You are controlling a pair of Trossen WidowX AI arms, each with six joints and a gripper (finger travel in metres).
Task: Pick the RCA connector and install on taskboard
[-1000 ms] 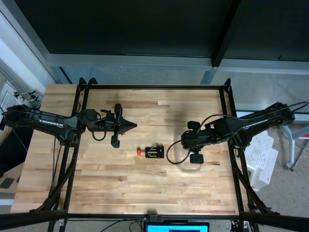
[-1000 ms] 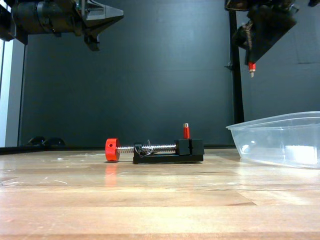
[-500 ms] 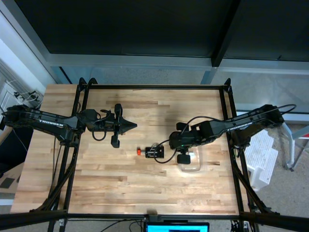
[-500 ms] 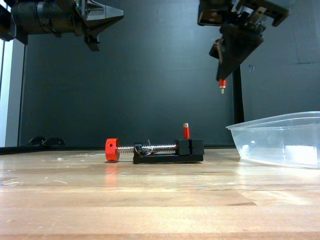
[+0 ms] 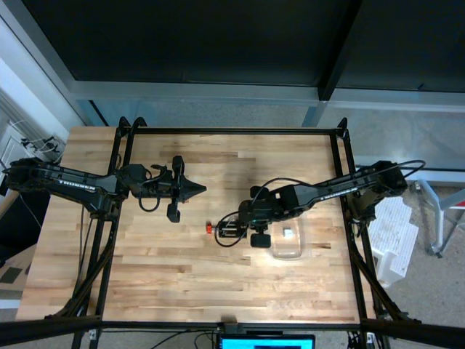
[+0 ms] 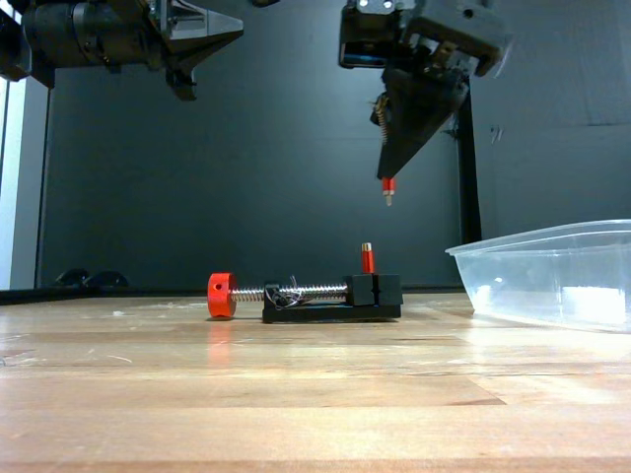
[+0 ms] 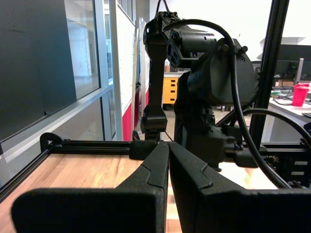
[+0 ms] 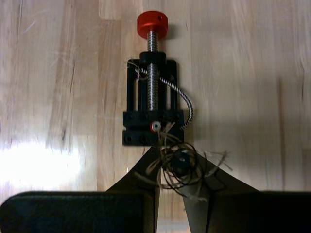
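Shifted leftward off the clear tray (image 6: 552, 268), the right gripper (image 6: 390, 175) now hangs above the right end of the taskboard (image 6: 330, 299), clenched on the downward-pointing RCA connector (image 6: 389, 189), while the left gripper (image 6: 237, 29) sits high at left, pinched shut.

backdrop: dark panel (image 6: 296, 118) | table (image 5: 182, 276): pale wood planks | floor (image 5: 240, 114): grey | side: bright glass partition (image 7: 82, 48)

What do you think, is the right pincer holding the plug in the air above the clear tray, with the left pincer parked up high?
Not quite: the low view shows the right pincer holding the plug in the air above the black block, not the clear tray. The left pincer is parked up high.
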